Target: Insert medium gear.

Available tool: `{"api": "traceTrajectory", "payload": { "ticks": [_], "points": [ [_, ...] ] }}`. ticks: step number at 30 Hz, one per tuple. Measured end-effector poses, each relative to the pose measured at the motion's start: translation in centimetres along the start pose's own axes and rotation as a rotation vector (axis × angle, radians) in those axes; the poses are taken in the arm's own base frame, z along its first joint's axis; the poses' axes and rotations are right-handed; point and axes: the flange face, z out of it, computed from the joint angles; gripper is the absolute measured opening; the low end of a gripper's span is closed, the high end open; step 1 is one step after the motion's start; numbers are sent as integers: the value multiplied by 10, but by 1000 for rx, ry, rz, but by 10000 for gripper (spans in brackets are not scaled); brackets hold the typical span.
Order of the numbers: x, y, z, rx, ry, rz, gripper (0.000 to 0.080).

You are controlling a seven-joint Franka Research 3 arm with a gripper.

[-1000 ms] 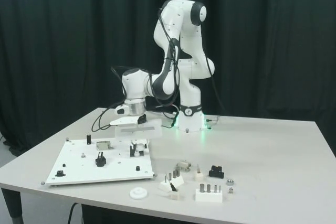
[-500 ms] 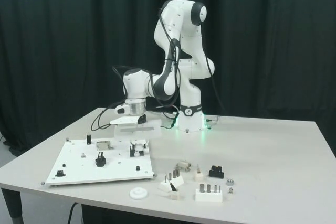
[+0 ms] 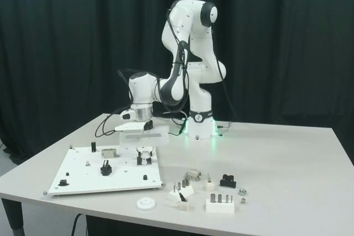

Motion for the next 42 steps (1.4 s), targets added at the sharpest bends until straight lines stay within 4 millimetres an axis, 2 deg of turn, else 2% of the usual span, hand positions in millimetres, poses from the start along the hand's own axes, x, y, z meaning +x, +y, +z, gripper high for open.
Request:
{"api": "traceTrajectory", "payload": {
  "ticks": [19, 42],
  "points": [
    [1, 8, 0, -9, 0, 7, 396],
    [1, 4, 6, -26, 14, -10, 396]
  ]
}}
